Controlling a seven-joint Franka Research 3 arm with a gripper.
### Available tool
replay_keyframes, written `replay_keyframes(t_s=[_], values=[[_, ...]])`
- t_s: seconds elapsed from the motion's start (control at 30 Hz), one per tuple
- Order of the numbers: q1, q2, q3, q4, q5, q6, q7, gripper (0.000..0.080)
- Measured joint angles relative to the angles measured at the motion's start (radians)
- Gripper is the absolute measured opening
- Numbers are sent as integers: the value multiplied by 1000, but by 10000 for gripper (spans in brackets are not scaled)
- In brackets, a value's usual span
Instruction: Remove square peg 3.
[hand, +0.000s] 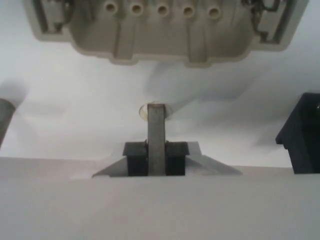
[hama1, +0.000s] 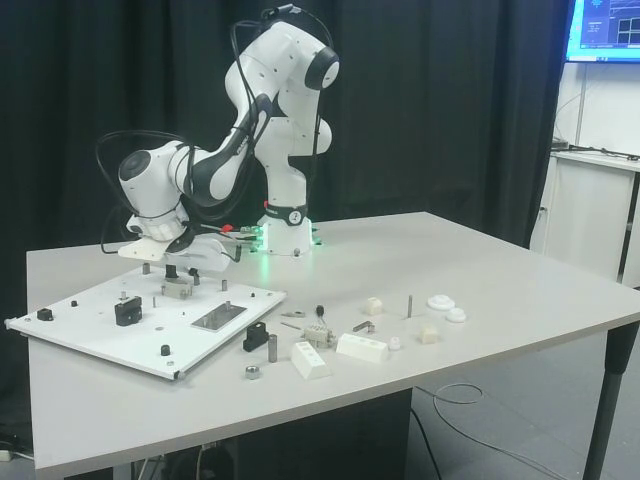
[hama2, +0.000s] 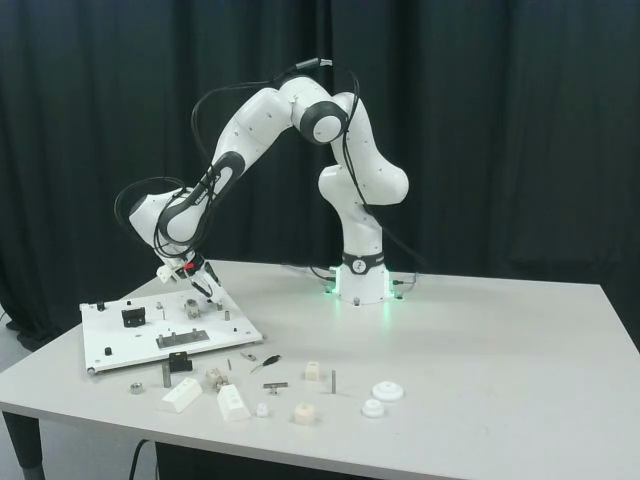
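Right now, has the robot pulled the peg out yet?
Not quite. Done: the arm has reached the white board and the claw is shut on the peg. In hand: the wrist view shows the peg upright between the fingers, its far end at a round hole in the board; whether it is clear of the hole is hard to tell. Left: lifting it away.

White arm (hama1: 250, 110), white board (hama1: 150, 315), grey table (hama1: 480, 280), black curtain (hama2: 500, 120), green light (hama2: 335, 290) at the base.

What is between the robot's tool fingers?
In the wrist view, the square peg stands upright between the tool's black fingers, which press against it.
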Motion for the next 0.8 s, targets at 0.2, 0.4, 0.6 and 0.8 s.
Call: replay_keyframes(t_s=[0.2,0.4,0.6,0.8], values=[[0,0,1,1,-3,0,0,74],[0,0,3,2,-9,-1,0,74],[0,0,6,3,-16,-2,0,74],[0,0,9,5,-24,-2,0,74]])
